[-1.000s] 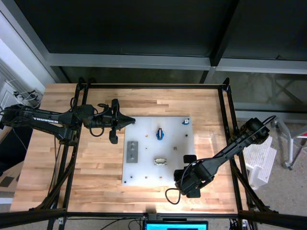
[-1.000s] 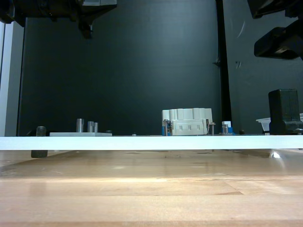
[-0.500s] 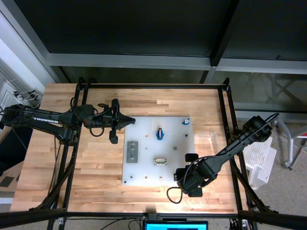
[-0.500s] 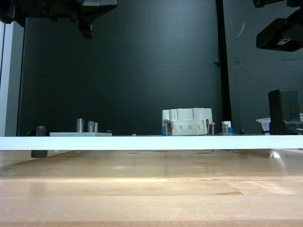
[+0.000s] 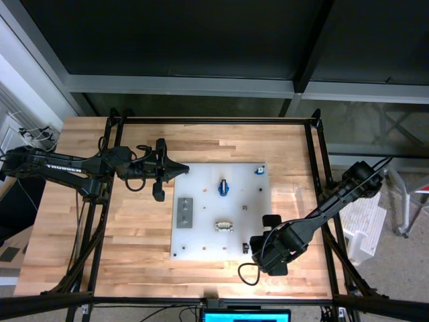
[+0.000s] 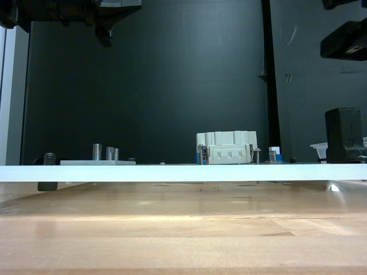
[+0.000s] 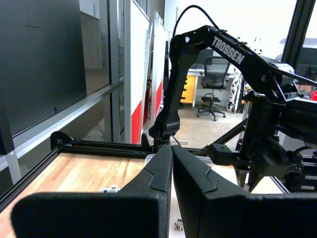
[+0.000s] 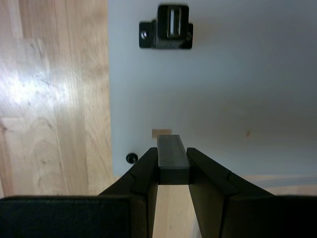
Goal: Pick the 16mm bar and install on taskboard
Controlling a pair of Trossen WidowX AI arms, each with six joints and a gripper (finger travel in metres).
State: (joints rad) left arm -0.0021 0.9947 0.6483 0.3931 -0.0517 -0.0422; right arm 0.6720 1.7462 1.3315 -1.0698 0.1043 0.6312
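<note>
My right gripper (image 8: pixel 172 154) is shut on the 16mm bar (image 8: pixel 173 159), a dark grey rectangular piece held between its fingers and clear of the board. It hangs just above the white taskboard (image 8: pixel 237 89), close to a small rectangular slot (image 8: pixel 161 133) near the board's edge. In the high view the right gripper (image 5: pixel 260 247) is over the near right corner of the taskboard (image 5: pixel 201 235). My left gripper (image 7: pixel 172 151) is shut with nothing in it and hovers at the board's far left corner (image 5: pixel 179 170).
A black socket block (image 8: pixel 166 33) stands on the board beyond the bar, also seen as the black block (image 5: pixel 269 220). A grey plate with pegs (image 5: pixel 184 211), a white connector (image 5: pixel 224 227) and a blue part (image 5: pixel 223 187) sit on the board. A black frame (image 5: pixel 315 168) rings the table.
My right gripper has shifted a little to the right and upward with the bar still held. The left arm has not moved.
</note>
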